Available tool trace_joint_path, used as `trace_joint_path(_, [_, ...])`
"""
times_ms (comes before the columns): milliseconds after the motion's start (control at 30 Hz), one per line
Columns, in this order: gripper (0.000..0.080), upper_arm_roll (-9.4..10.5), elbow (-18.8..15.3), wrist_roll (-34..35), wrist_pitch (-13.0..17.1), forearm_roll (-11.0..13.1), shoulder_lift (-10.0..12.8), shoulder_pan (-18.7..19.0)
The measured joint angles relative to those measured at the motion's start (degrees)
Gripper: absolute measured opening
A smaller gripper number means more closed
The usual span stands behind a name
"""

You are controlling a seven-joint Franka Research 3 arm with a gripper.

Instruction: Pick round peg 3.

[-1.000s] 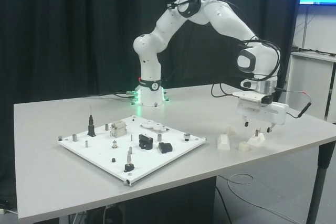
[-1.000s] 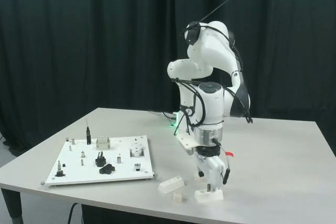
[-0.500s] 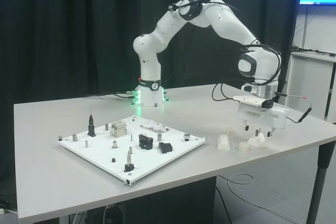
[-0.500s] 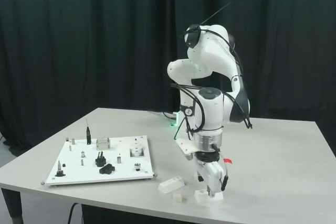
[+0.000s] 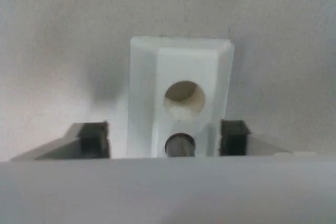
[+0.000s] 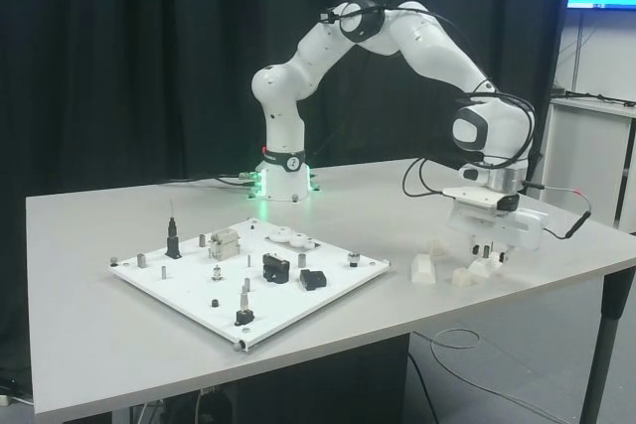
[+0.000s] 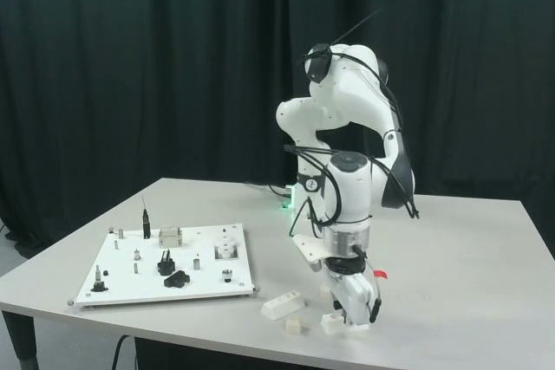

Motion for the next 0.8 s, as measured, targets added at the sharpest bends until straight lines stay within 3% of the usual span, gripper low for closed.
trace_joint_path(67, [0.0707, 0.18, 0.0, -0.2, -0.1, 0.0, 0.0, 0.0])
trace_joint_path(133, [0.036, 0.35, 0.0, -0.4, -0.1, 0.0, 0.0, -0.1])
trace_joint_path(300, [0.036, 0.59, 0.1, -1.4, -0.5, 0.0, 0.0, -0.1])
trace_joint_path(333, [0.0159, 0.6, 0.1, -1.6, -0.7, 0.0, 0.0, -0.1])
trace_joint_path(633, [0.0159, 0.61, 0.7, -2.5, -2.4, 0.0, 0.0, -0.5])
trace_joint_path(667, [0.0112, 0.61, 0.7, -2.5, -2.6, 0.0, 0.0, -0.5])
trace_joint_path(800, [0.0112, 0.62, 1.0, -2.5, -3.4, 0.0, -0.1, -0.8])
